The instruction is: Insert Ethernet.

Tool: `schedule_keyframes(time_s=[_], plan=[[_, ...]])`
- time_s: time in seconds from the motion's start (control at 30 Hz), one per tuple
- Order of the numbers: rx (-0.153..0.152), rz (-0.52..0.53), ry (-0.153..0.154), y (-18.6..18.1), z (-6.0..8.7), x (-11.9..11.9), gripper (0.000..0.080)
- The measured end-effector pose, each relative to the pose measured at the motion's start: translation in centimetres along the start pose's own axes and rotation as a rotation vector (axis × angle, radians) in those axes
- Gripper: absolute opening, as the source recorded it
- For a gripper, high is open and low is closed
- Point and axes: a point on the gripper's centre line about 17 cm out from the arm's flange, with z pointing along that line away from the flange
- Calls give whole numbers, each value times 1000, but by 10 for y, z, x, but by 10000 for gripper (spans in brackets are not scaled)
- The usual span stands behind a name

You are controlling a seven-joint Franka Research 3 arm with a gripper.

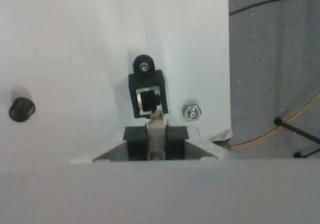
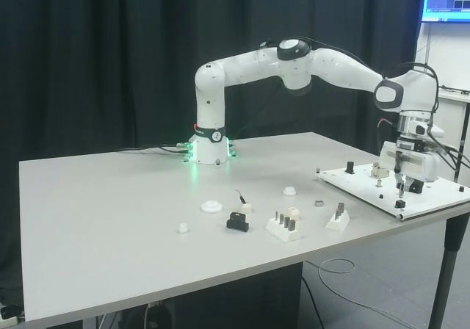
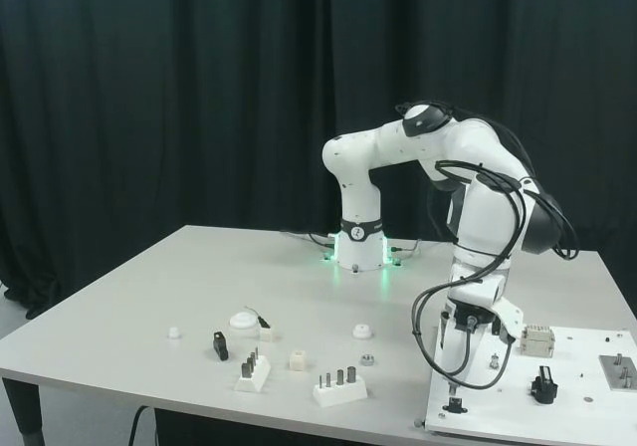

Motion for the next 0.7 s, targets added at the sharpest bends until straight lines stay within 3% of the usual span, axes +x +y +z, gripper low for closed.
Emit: schedule_keyframes(time_s=[0.7], plan=[[19,-14,16,-1,9,6,72]])
